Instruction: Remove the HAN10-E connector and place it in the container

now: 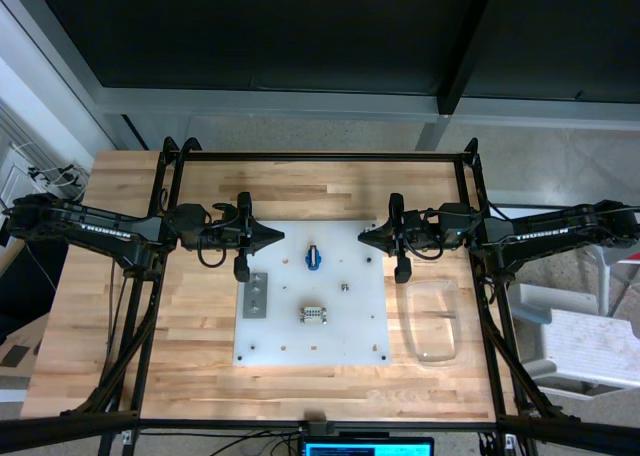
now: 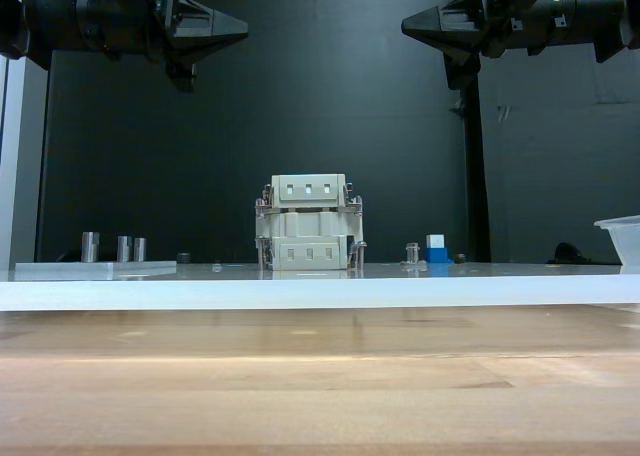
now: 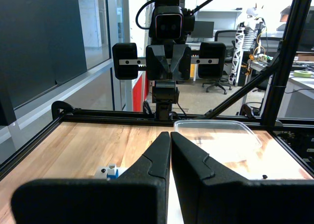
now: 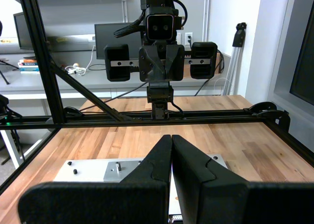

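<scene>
One camera is looking down from above the near edge, another sighting level across the same white board (image 1: pixel 345 326); wrist cameras are peering along my left gripper (image 1: pixel 284 238) and right gripper (image 1: pixel 362 238), facing each other above it.

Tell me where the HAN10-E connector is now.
In the high view the HAN10-E connector stands on the white board, right of the grey plate; left gripper and right gripper hover shut beyond it.

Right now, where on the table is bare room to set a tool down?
Bare wood: left of the white board, and along the near edge before board and container. On the board, the patch between HAN10-E connector and right edge is free. Crowded: the board's far part, where left gripper and right gripper, both shut, hover flanking the blue part.
</scene>
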